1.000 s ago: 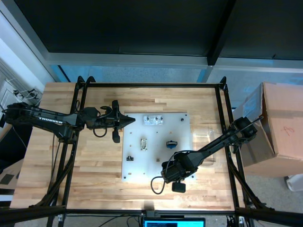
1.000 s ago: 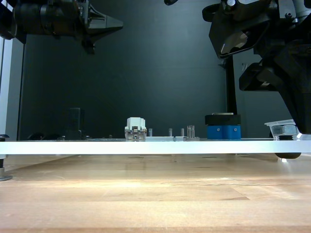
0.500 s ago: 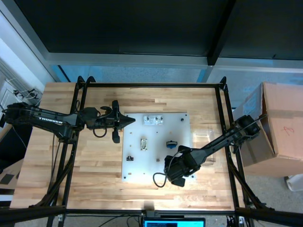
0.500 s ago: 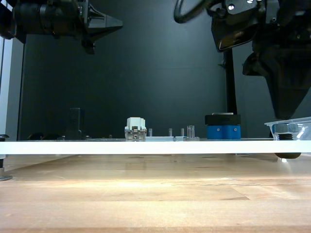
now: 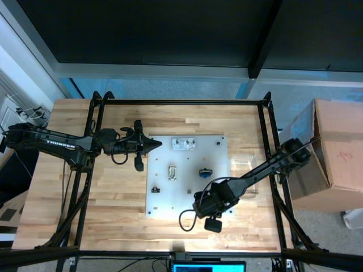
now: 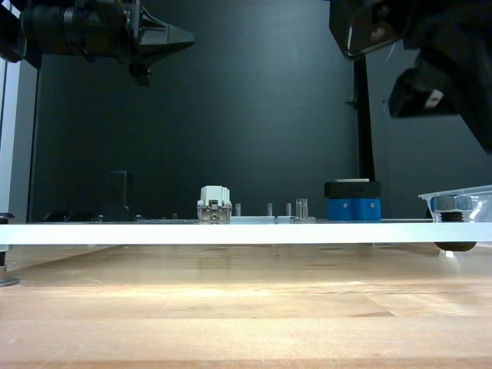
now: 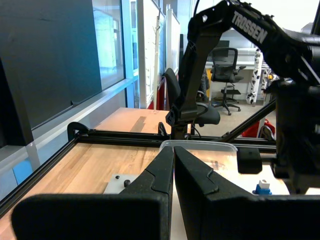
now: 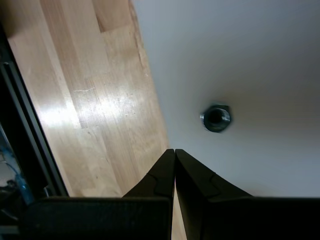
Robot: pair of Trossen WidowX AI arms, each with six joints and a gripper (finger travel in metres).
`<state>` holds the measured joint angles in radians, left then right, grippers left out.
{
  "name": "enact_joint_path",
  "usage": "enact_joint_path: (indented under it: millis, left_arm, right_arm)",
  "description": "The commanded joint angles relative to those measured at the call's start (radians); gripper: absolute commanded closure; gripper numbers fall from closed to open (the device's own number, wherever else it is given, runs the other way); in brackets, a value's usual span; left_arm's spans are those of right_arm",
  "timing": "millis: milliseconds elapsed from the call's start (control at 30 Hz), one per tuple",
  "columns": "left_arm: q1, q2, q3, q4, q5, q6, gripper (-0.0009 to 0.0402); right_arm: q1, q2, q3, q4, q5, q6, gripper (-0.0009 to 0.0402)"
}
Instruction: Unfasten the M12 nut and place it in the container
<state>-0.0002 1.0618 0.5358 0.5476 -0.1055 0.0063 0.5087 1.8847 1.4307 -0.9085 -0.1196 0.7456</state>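
We see the small silver M12 nut (image 8: 216,118) sitting free on top of the short black ribbed stud (image 6: 452,217), nr the near right edge of the flat white task board (image 5: 170,192). It is on its stud, w/ some ribs showing under it in the low view. In the high view the right arm covers that spot. The right gripper (image 8: 174,151) hangs above the board's edge, near the nut but apart from it, fingers pressed together w/ nothing btwn them. The clear plastic tray (image 5: 245,161) lies on the light wooden table (image 5: 113,198), just right of the board. The left gripper (image 5: 156,144) is held high by the board's far left corner, pointing inward, its fingers also together on nothing.
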Motion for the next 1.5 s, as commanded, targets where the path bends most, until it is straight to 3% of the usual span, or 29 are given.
enact_joint_path:
  millis: [33,233,733,767,867,967,1100,1300,1500]
  left_arm:
    - [0.0,0.0,0.0,0.0,0.0,0.0,0.0393]
    - [0.0,0.0,0.0,0.0,0.0,0.0,0.0393]
    - [0.0,0.0,0.0,0.0,0.0,0.0,0.0393]
    - [0.0,0.0,0.0,0.0,0.0,0.0,0.0393]
    - [0.0,0.0,0.0,0.0,0.0,0.0,0.0393]
    - [0.0,0.0,0.0,0.0,0.0,0.0,0.0393]
    - [0.0,0.0,0.0,0.0,0.0,0.0,0.0393]
    - [0.0,0.0,0.0,-0.002,0.0,0.0,0.0393]
    - [0.0,0.0,0.0,-0.001,0.0,0.0,0.0393]
  right_arm:
    - [0.001,0.033,0.0,0.034,0.006,-0.013,0.0393]
    - [0.002,0.061,-0.002,0.053,0.05,-0.02,0.0393]
    - [0.002,0.056,-0.002,-0.007,0.078,-0.021,0.0393]
    - [0.002,0.054,-0.001,-0.046,0.107,-0.011,0.0394]
    - [0.003,0.042,0.027,-0.208,0.285,0.087,0.0394]
    - [0.007,0.026,0.061,-0.301,0.354,0.13,0.0393]
    - [0.007,0.006,0.074,-0.304,0.345,0.128,0.0393]
    - [0.007,0.0,0.113,-0.293,0.22,0.175,0.0392]
    - [0.008,0.01,0.182,-0.296,0.222,0.407,0.0338]
